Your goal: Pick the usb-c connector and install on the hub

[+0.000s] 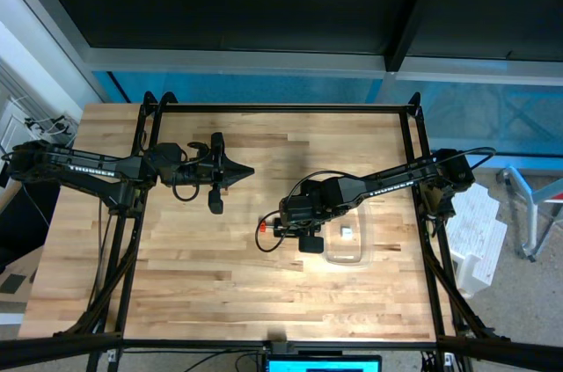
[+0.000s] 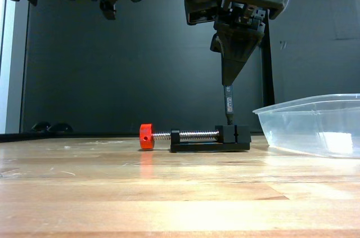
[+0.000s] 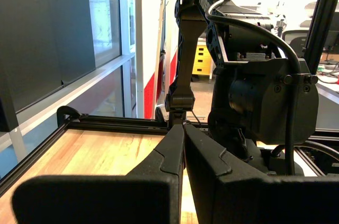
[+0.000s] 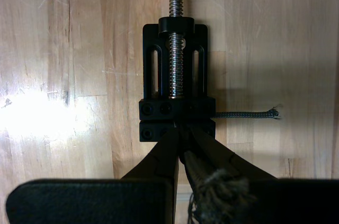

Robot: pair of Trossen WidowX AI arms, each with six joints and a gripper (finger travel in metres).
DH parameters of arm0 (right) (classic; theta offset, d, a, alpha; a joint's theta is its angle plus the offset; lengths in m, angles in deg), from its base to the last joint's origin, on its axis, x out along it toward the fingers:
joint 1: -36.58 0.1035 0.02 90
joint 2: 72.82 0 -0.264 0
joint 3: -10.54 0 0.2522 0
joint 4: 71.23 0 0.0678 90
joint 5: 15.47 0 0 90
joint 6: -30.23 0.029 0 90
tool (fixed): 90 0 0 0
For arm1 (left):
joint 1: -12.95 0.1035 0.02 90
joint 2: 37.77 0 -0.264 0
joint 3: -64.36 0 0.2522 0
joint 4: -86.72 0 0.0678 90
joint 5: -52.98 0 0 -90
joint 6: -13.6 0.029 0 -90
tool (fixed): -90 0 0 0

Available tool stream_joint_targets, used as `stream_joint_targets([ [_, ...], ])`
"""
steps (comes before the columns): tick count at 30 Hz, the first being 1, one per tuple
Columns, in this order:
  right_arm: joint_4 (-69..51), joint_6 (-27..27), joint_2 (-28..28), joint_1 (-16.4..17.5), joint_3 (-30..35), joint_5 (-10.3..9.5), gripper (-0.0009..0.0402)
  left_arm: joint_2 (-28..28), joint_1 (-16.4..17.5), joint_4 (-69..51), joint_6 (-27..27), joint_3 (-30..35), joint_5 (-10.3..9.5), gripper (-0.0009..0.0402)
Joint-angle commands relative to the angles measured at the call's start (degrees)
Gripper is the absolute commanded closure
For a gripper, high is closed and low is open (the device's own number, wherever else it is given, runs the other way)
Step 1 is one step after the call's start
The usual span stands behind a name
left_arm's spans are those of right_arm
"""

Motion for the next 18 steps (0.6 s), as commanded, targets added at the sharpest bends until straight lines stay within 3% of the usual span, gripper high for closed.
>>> stream_joint_targets([
  [1, -0.3, 0.0, -0.2, 0.0, -0.2, -0.02, 0.0393, 0.0, 0.0, 0.0, 0.0, 0.0, 0.00, 0.0393],
  [11, -0.3, 0.0, 0.2, 0.0, 0.5, 0.17, 0.0391, 0.0, 0.0, 0.0, 0.0, 0.0, 0.00, 0.0393],
  [18, -0.4, 0.1, 0.9, 0.0, 0.9, 0.46, 0.0351, 0.0, 0.0, 0.0, 0.0, 0.0, -0.02, 0.0393],
])
